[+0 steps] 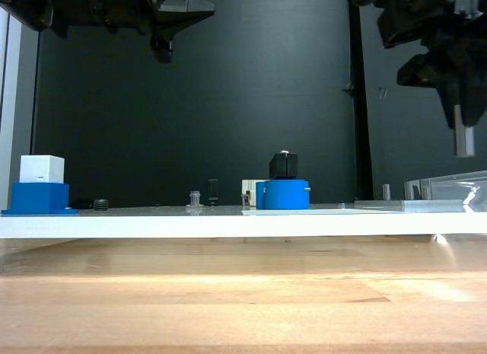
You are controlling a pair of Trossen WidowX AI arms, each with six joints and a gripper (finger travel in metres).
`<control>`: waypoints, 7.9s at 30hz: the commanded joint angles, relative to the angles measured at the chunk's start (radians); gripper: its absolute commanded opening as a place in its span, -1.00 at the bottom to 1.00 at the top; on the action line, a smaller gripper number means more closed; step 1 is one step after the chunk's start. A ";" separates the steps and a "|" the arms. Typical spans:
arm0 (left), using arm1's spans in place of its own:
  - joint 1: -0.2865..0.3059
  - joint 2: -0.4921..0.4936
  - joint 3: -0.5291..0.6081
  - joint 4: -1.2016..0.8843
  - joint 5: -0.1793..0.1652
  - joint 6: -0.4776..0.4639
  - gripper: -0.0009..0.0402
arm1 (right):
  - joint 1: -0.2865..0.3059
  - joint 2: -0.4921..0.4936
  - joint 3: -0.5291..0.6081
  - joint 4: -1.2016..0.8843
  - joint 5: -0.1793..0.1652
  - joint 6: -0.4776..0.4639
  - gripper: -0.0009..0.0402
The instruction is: Pick the 16mm cylinder and install on the taskboard
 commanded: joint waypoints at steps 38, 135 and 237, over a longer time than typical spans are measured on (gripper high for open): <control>0.000 0.000 0.000 0.000 0.000 0.000 -0.96 | -0.047 0.281 0.266 0.012 0.007 0.072 -0.11; 0.000 0.000 0.000 0.000 0.000 0.000 -0.96 | 0.083 0.328 0.079 0.200 -0.045 1.463 -0.90; 0.001 0.417 0.356 -0.093 0.095 -0.093 -0.21 | -0.367 0.180 0.631 -0.117 -0.157 -0.311 -0.78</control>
